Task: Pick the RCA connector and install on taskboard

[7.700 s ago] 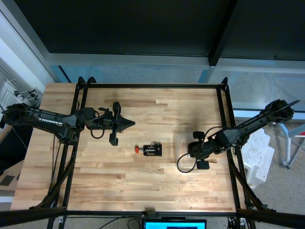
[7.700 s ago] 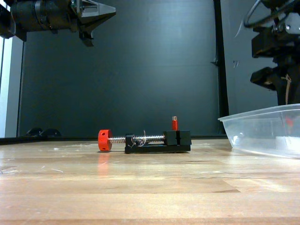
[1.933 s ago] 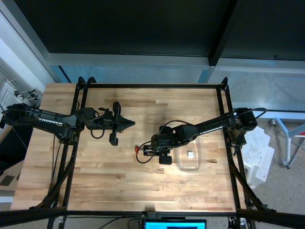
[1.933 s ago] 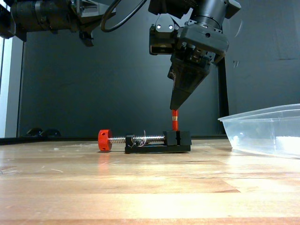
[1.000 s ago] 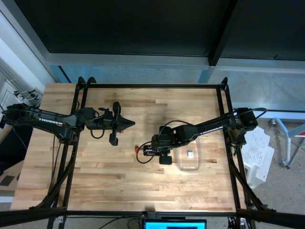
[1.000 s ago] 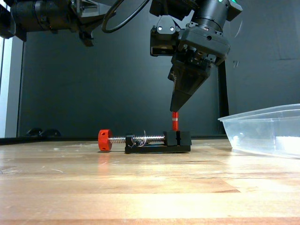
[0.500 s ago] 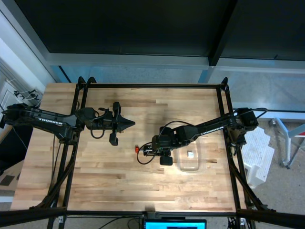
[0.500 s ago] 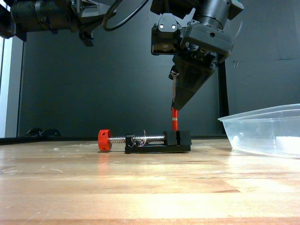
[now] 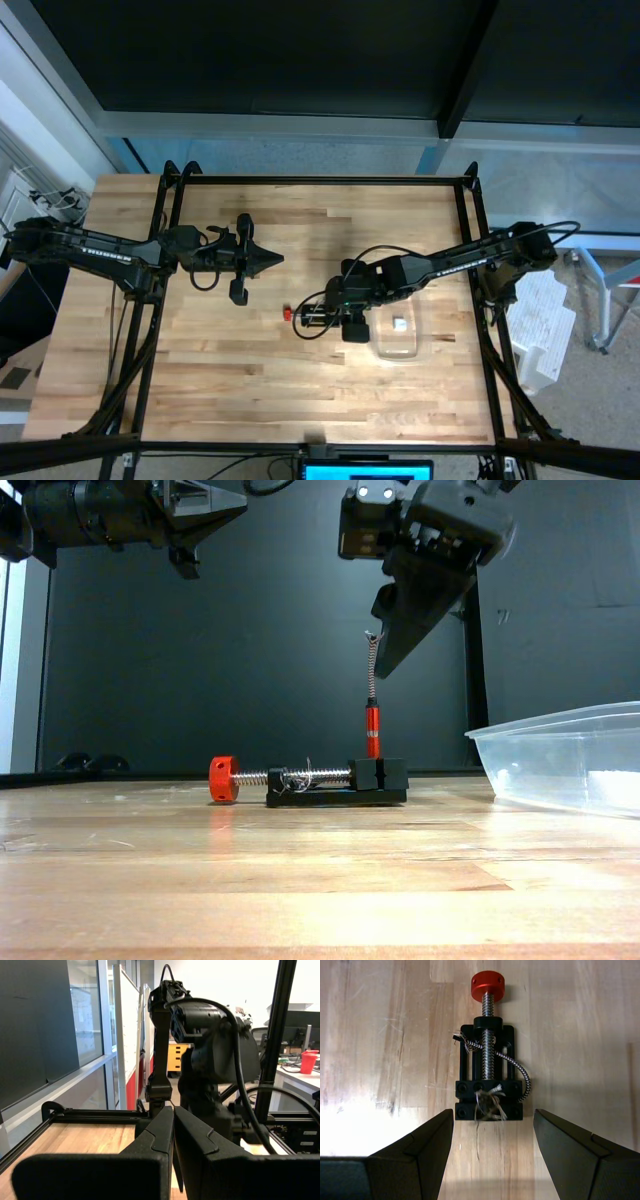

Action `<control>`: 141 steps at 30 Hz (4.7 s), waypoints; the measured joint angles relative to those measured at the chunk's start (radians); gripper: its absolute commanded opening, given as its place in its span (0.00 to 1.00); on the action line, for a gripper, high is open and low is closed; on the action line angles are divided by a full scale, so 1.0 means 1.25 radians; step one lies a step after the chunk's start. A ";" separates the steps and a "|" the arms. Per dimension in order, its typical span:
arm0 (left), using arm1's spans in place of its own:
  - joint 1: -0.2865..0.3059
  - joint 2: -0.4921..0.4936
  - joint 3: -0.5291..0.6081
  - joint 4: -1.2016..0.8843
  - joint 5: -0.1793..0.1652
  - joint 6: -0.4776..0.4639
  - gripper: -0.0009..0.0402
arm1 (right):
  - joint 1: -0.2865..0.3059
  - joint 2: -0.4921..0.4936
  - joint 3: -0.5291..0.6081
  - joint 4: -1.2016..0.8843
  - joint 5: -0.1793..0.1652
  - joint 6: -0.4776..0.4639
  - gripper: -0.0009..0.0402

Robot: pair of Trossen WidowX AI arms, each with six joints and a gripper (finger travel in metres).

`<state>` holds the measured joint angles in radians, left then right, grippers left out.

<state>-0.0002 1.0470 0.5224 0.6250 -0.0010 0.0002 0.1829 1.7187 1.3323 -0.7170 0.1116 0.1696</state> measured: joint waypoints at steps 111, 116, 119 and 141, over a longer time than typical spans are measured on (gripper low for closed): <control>0.000 0.000 0.000 0.000 0.000 0.000 0.02 | -0.129 -0.631 -0.632 0.903 -0.042 -0.038 0.02; 0.000 0.000 0.000 0.000 0.000 0.000 0.02 | -0.129 -0.631 -0.632 0.902 -0.042 -0.038 0.02; 0.000 0.000 0.000 0.000 0.000 0.000 0.02 | -0.129 -0.631 -0.632 0.900 -0.042 -0.038 0.02; 0.000 0.000 0.000 0.000 0.000 0.000 0.02 | -0.129 -0.630 -0.632 0.900 -0.042 -0.038 0.02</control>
<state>-0.0002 1.0470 0.5224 0.6250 -0.0006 -0.0002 0.0219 0.9310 0.5426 0.4084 0.0593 0.1219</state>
